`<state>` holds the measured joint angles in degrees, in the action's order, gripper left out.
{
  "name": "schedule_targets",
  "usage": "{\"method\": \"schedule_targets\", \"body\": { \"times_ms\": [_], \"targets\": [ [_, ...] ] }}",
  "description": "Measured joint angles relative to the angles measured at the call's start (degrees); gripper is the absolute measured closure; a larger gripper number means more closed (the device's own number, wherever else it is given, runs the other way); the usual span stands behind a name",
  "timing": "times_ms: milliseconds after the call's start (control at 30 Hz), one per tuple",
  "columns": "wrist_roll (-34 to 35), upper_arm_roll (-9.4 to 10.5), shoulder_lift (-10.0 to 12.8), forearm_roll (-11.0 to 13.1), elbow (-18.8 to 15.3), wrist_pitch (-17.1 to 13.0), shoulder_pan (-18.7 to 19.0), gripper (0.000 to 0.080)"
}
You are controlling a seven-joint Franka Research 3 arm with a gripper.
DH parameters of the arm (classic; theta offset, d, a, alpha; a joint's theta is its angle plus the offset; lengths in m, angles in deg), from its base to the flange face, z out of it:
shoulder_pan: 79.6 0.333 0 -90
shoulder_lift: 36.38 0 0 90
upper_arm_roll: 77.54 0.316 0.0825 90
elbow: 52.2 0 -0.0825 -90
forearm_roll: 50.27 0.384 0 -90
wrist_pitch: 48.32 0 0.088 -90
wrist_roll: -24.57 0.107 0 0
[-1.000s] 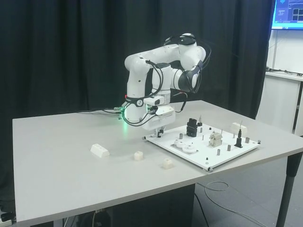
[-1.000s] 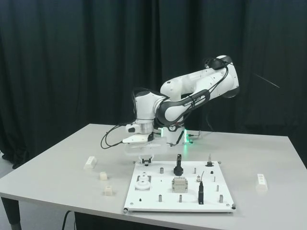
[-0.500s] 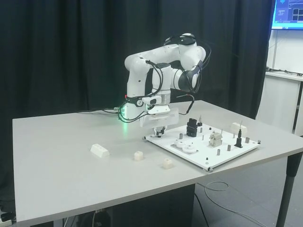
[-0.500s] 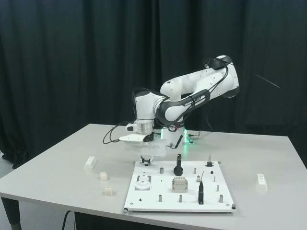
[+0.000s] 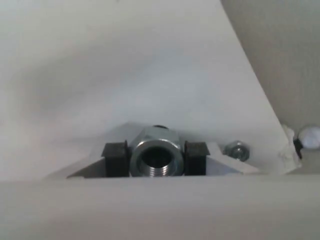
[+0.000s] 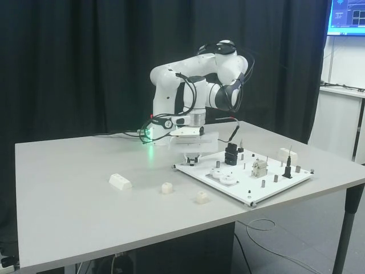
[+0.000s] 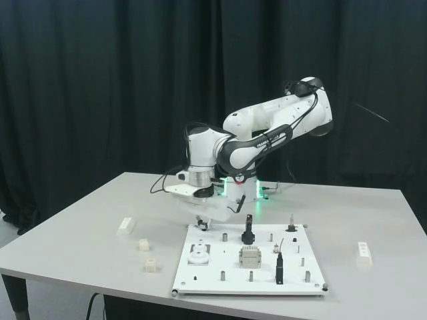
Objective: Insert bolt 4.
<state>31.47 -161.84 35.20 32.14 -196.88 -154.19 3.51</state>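
In the wrist view, bolt 4 (image 5: 155,152), a grey metal hex piece with a threaded bore, sits between two black pads (image 5: 114,156). My gripper (image 5: 155,159) is shut on it, right above the white board (image 5: 125,75). A small metal screw head (image 5: 236,151) shows beside it near the board's corner. In the room views the gripper (image 6: 193,158) (image 7: 203,223) points straight down at the corner of the board (image 6: 245,185) (image 7: 220,270) nearest the arm's base. Whether the bolt touches the board is hidden.
The board carries a black upright part (image 6: 231,154) (image 7: 247,233), white gears (image 6: 225,176) (image 7: 198,253), a small grey block (image 7: 249,257) and several pegs. Three white blocks (image 6: 120,181) (image 6: 166,188) (image 6: 201,196) lie on the grey table beside the board. Another white block (image 7: 363,254) lies beyond it.
The hand has turned about its vertical axis over the same board corner, its body swinging round while the fingertips stayed in place.
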Motion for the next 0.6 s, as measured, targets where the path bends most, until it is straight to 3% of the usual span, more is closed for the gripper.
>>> {"method": "schedule_targets", "body": {
  "times_ms": [333, 600],
  "targets": [
    [17.5, 0.14, 0.0, 0.0, -0.1, -0.7, 0.5, 0.0563],
    [25.6, 0.24, 0.0, 0.0, -0.2, -1.2, 0.8, 0.0563]
  ]
}}
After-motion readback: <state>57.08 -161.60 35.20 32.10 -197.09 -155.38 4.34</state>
